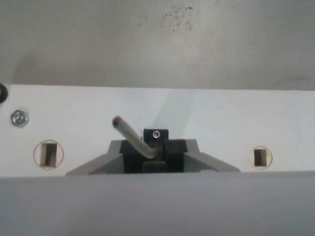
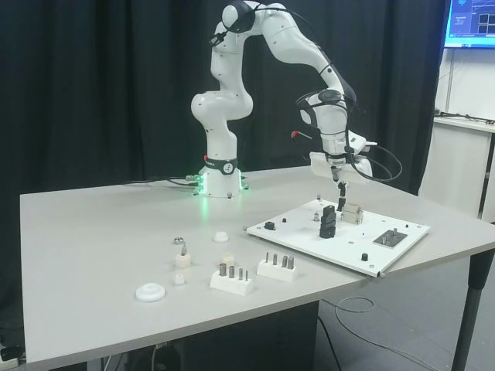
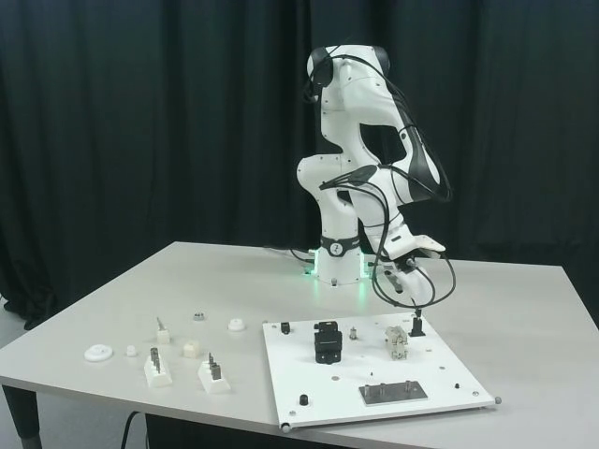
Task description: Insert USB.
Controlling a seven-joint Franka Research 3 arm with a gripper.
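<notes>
The pincer (image 1: 153, 158) was closed on the USB plug (image 1: 155, 134). It hung above the white board (image 2: 340, 236), near the tabletop's (image 2: 100, 232) far edge.

You are looking at one white arm (image 2: 255, 46) standing on one grey table (image 2: 93, 232), which is carrying one white board (image 2: 309, 246). Two white peg blocks (image 2: 232, 280) are sitting in front of that board, and one white ring (image 2: 150, 292) is lying near the table's edge. In the wrist view, the board is showing two slots (image 1: 48, 154) and one nut (image 1: 19, 118).
</notes>
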